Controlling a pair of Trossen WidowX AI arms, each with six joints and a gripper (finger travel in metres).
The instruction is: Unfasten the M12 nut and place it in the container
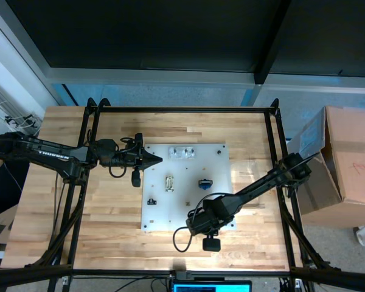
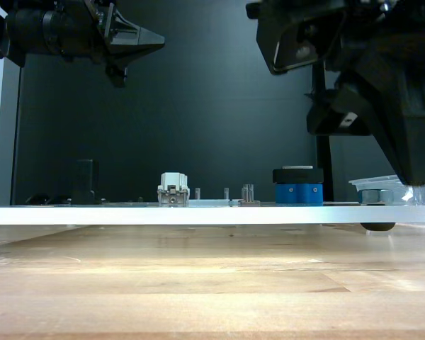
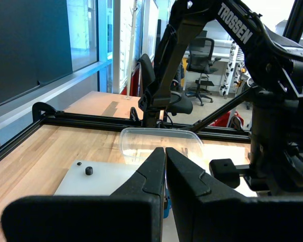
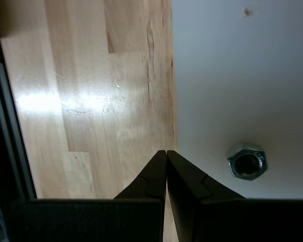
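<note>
Left end effector (image 3: 165, 150), its black fingers pressed together on nothing, hangs high over the far left of the smooth white board (image 4: 242, 75). Near the board's near right edge, the M12 nut (image 4: 247, 161), a small silver hexagon, sits flat with its bore pointing up; whether it is on its stud cannot be told. Just beside it, the right end effector (image 4: 166, 153) is pinched closed and empty above the board's edge and the wooden table (image 4: 91, 101).

black arms (image 1: 48, 155), white trossen lettering (image 3: 236, 23), looped cables (image 1: 181, 238), wedge-tipped left end effector (image 3: 165, 149) and right end effector (image 4: 166, 151)
</note>
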